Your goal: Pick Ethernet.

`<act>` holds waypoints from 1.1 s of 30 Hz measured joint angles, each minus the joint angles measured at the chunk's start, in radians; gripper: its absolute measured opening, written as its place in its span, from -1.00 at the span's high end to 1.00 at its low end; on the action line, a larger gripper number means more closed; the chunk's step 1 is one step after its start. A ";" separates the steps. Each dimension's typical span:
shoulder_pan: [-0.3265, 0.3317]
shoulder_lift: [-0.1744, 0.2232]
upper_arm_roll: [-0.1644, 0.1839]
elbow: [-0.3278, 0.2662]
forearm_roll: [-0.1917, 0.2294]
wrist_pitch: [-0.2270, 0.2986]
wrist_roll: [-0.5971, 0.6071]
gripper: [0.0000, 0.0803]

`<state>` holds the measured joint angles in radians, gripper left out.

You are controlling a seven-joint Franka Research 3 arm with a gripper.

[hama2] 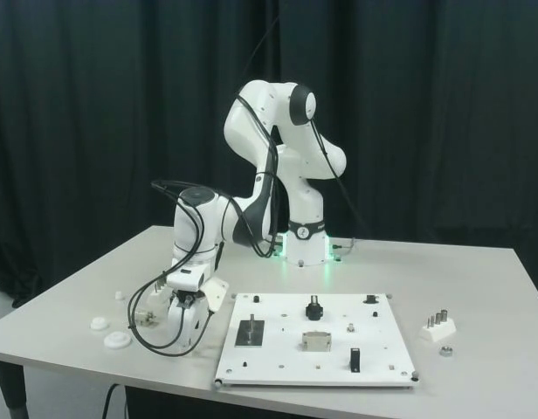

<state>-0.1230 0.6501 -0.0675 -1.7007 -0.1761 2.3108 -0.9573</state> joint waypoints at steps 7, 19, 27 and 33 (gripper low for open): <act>0.000 0.000 -0.002 0.000 0.001 0.000 0.000 -0.48; 0.000 -0.002 -0.005 0.002 0.002 0.001 0.000 0.76; 0.004 -0.025 -0.005 0.004 0.002 -0.016 0.004 0.76; 0.012 -0.057 -0.005 0.005 0.002 -0.056 0.014 0.76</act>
<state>-0.1115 0.5935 -0.0729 -1.6953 -0.1738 2.2544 -0.9428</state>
